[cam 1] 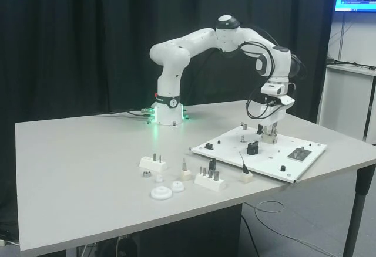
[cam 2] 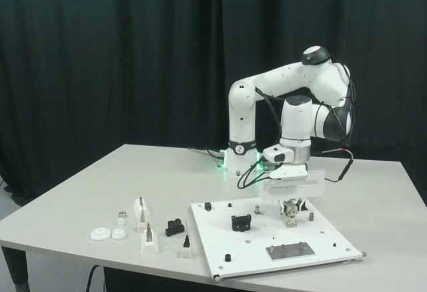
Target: Insert waterproof.
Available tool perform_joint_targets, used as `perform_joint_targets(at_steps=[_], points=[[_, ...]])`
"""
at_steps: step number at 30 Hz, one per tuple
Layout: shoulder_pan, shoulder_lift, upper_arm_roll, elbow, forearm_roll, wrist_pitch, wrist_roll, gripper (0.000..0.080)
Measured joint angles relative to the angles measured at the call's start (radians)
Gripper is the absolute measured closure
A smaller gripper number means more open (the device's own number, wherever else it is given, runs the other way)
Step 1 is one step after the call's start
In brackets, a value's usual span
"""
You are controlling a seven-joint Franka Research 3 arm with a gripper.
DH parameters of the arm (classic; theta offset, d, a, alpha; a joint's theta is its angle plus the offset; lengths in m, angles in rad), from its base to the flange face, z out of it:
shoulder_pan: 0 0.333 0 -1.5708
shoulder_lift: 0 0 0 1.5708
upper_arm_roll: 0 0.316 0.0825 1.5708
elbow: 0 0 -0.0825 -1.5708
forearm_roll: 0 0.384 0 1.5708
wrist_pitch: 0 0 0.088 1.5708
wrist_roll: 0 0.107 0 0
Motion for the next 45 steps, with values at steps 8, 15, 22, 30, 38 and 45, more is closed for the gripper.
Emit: perform_joint_targets(at_steps=[8,15,22,30,38,45], points=[[-0.005,-0.004,0.001,0.001,0.003,-0.003,-0.002,0.0489],[-0.008,-0.007,0.002,0.001,0.003,-0.004,-0.004,0.0489],[-0.012,-0.008,0.006,0.001,0.003,-0.004,-0.010,0.0435],[-0.019,-0.010,0.004,0.003,0.003,-0.006,-0.010,0.0141],[-0.017,-0.014,-0.029,0.009,-0.005,-0.050,-0.010,0.0010],[-0.017,-0.014,-0.087,0.017,-0.045,-0.111,-0.010,0.0010]])
